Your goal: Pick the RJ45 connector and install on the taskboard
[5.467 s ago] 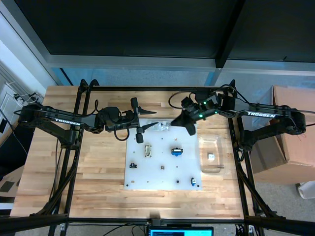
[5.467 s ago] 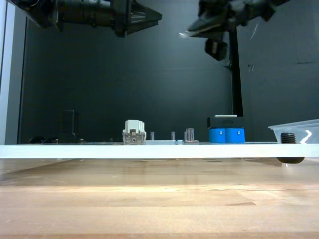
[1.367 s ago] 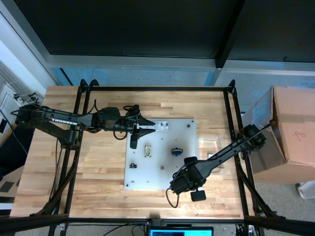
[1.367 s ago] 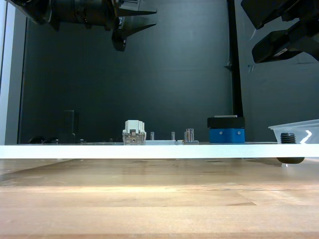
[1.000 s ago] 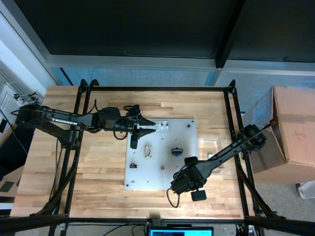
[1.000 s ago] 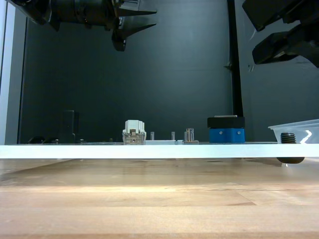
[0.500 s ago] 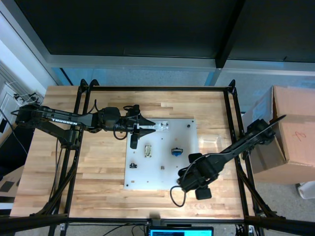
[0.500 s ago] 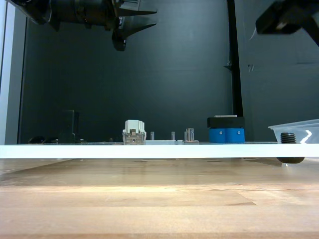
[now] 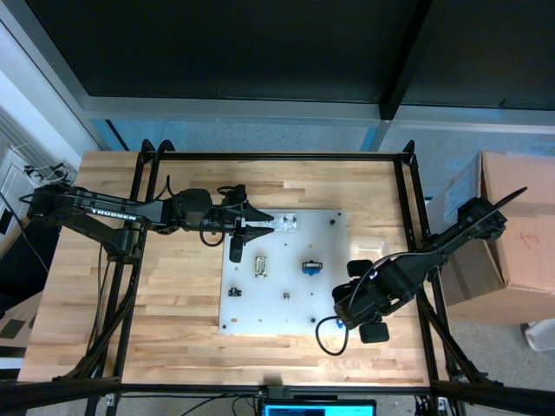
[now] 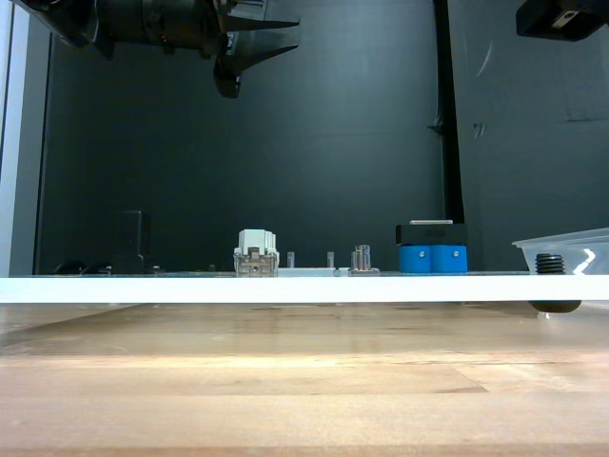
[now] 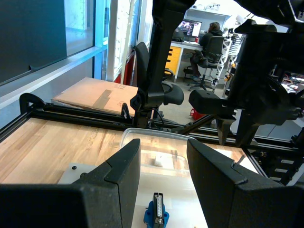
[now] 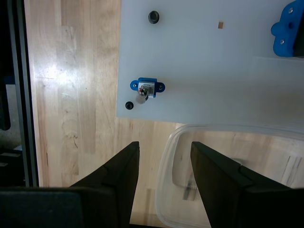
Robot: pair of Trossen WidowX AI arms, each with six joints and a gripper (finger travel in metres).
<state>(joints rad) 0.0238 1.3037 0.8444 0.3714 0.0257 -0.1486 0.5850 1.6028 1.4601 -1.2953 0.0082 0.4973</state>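
From above, I see the left gripper [image 9: 251, 227] over the far left corner of the taskboard [image 9: 277, 303], its fingers spread. The right gripper [image 9: 347, 314] hangs over the near right corner of the taskboard. The board lies on a wooden table [image 9: 173, 303], and a cardboard box [image 9: 512, 234] stands well to the right of it.

The low view adds the heights. The left gripper [image 10: 297, 31] is high above the taskboard [image 10: 285, 288], and of the right arm only a black piece shows, also high. On the board stand a grey-white connector [image 10: 256, 255] and a blue block [image 10: 433, 257]. A clear tray [image 10: 571, 249] sits just past the board's right end.

The left wrist view looks across the board to the tray [image 11: 142, 132] and an office behind it, with a person at a desk [image 11: 209, 38].

Only the right wrist view shows the RJ45 connector [image 12: 144, 91]. It sits in a blue holder [image 12: 147, 86] at the board's corner; how deep, I cannot tell. The right gripper [image 12: 164, 147] is spread and empty, apart from the connector, which is not between its fingers.
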